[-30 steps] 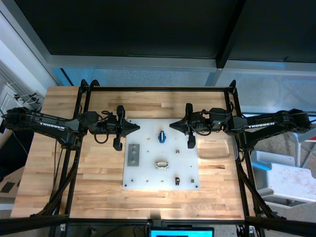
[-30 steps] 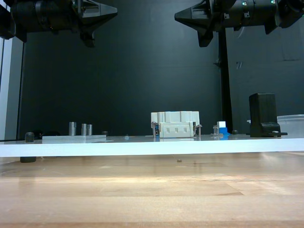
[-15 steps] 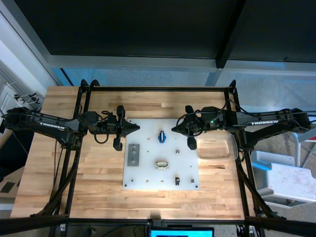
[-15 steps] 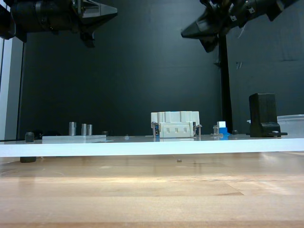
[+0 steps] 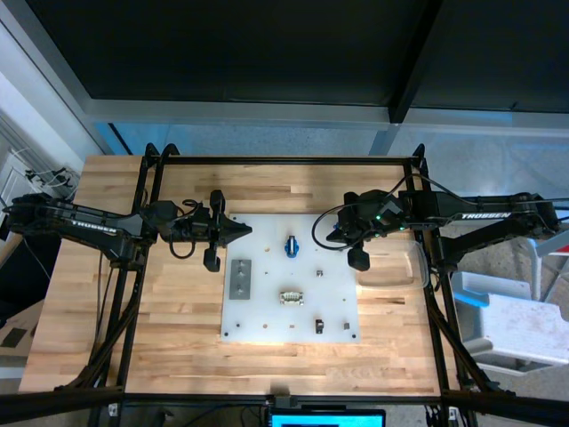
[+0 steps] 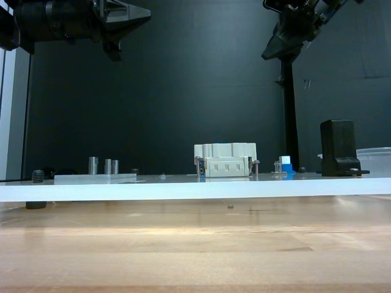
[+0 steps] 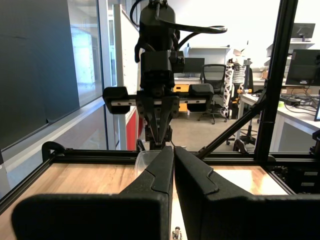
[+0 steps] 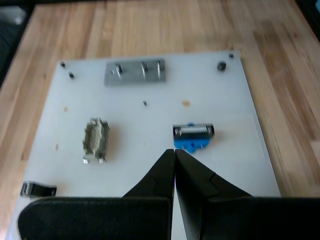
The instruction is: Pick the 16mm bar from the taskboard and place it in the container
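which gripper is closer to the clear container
Right. The right gripper hangs over the taskboard's far right part, just left of the container. The left gripper hovers over the board's far left corner, across the board from it.

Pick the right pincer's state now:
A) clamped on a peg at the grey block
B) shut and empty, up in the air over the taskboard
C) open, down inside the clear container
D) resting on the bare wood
B: the right pincer has its fingers together with nothing between them, high over the taskboard near the blue knob. The left pincer is also shut, hovering over the board's far left corner.
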`<state>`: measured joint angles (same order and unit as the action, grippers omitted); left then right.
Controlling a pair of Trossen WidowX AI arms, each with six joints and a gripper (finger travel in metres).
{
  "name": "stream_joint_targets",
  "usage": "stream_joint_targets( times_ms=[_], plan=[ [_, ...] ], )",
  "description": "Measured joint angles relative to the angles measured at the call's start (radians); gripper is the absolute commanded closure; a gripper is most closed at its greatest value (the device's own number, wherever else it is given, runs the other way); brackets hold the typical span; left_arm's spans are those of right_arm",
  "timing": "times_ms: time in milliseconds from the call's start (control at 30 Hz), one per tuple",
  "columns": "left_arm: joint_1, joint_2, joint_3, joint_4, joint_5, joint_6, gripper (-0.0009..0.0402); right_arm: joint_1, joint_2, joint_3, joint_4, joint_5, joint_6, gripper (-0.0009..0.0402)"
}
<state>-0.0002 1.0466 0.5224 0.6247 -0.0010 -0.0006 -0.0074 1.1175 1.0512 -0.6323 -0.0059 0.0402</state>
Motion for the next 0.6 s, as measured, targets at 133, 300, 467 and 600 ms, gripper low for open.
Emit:
stream_joint_targets(
  times_ms=[133, 300, 467, 600],
  plan=[
    [0.000, 0.000, 0.000, 0.001, 0.000, 0.000, 0.0393, 0.003, 0.038, 0.072, -0.124, 0.017, 0.003, 0.0393],
    [0.000, 0.000, 0.000, 0.001, 0.000, 0.000, 0.0393, 0.010, 0.090, 0.147, -0.235, 0.017, 0.007, 0.0393],
    [0.000, 0.000, 0.000, 0.001, 0.000, 0.000, 0.0393, 0.027, 0.144, 0.211, -0.359, 0.017, 0.025, 0.0393],
    [0.000, 0.000, 0.000, 0.000, 0.000, 0.000, 0.0393, 0.046, 0.184, 0.238, -0.406, 0.016, 0.042, 0.0393]
  ],
)
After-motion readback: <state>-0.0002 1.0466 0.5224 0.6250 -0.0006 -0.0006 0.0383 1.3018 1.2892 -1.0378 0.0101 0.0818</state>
